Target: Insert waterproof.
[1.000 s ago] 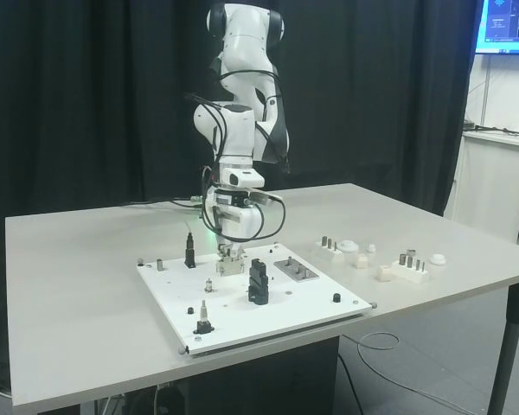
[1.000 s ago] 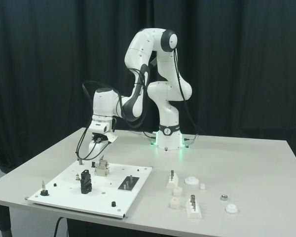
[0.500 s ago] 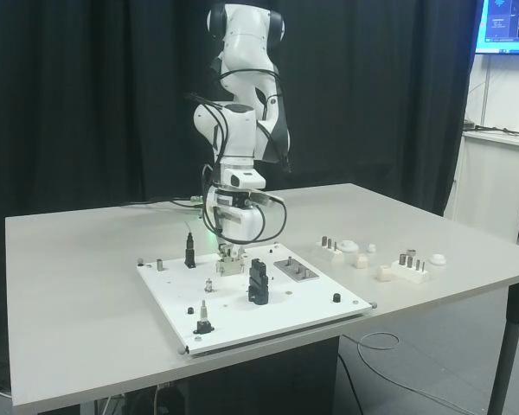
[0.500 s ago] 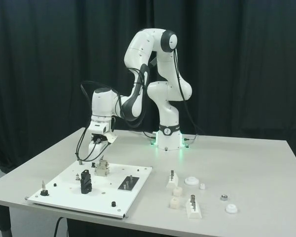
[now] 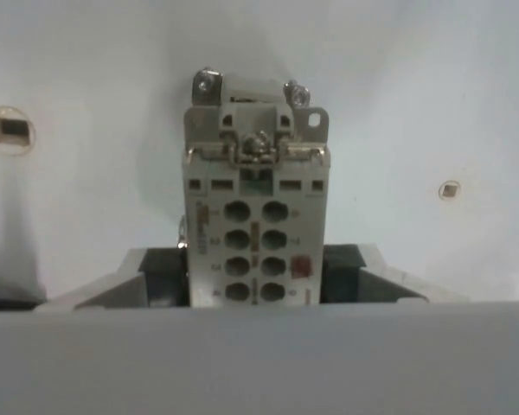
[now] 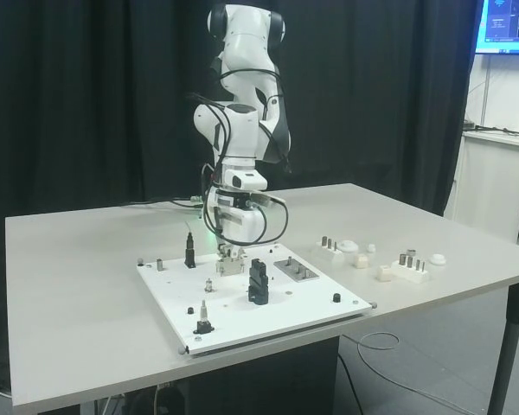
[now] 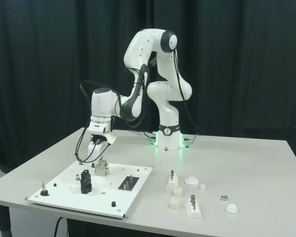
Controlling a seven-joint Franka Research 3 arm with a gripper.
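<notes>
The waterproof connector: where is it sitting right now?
The waterproof connector stands on the white board, directly beneath the gripper, behind the black block.

A white robot arm (image 7: 153, 74) with black joint bands stands on a grey table (image 7: 246, 168) before a black curtain (image 7: 237, 64), with a small green light at its base (image 7: 168, 140). On the table lies a white board (image 6: 251, 290) carrying a black block (image 6: 258, 282), a grey plate (image 6: 296, 271) and a pale grey connector (image 5: 255, 233) whose face shows two columns of dark round holes. Beside the board are small white parts (image 6: 411, 264).
</notes>
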